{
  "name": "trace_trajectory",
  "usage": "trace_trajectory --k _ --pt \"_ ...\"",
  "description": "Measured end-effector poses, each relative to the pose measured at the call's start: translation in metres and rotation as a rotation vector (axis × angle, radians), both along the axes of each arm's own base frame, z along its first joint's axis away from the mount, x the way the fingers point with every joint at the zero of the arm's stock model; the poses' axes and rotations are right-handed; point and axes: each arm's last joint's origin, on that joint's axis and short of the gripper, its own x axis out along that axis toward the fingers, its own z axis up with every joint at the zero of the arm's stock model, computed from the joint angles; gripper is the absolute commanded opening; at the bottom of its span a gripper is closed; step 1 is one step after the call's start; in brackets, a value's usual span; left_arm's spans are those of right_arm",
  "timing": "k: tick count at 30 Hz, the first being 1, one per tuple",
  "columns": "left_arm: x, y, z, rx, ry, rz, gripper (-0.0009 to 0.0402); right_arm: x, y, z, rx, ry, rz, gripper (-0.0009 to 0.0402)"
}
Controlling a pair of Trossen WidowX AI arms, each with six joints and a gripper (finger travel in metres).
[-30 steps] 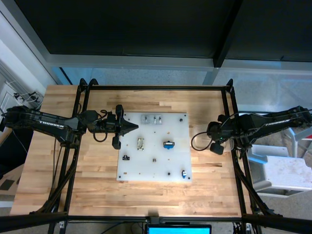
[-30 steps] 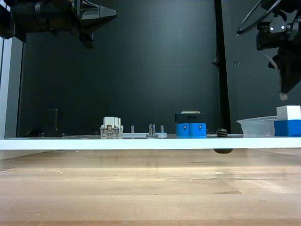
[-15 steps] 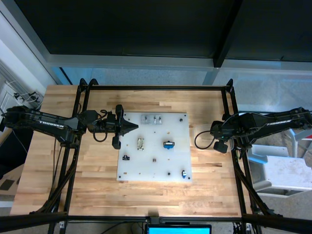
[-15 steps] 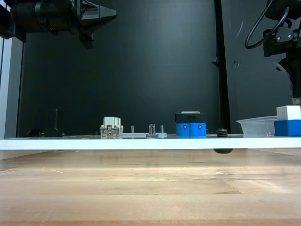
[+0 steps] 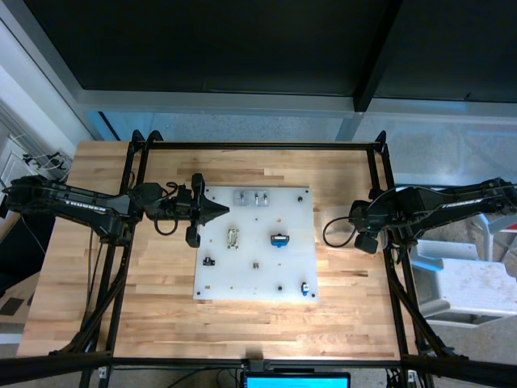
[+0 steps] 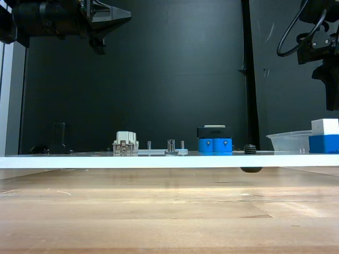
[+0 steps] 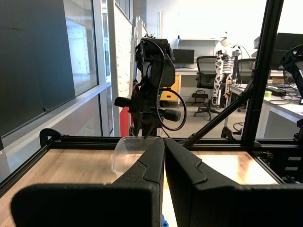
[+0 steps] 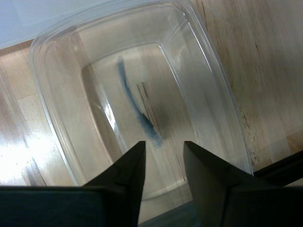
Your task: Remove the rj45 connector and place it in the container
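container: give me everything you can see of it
The container is a shallow, clear plastic tub, rectangular with rounded corners, upright on the wooden table beside the white board. A blurred blue streak shows inside. The right pincer hangs open above it, apart; the left pincer, shut, sits over the board's left edge.

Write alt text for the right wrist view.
The right gripper, fingers open, hangs over the clear container on the wooden table; a blurred blue streak inside it may be the rj45 connector. The left gripper, out of this view, hovers shut at the white board's left edge.
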Motion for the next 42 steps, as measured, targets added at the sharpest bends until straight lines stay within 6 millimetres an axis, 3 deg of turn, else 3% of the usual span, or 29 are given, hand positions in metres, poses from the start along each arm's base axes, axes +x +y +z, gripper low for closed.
trace_trajectory --k 12,42 --pt "0.0 0.0 -0.0002 0.0 0.001 0.0 0.0 0.0 0.0 0.0 0.0 0.0 0.0 0.0198" --pt "0.0 0.0 -0.0001 0.0 0.0 0.0 0.0 0.0005 0.0001 0.0002 0.0 -0.006 0.0 0.0201"
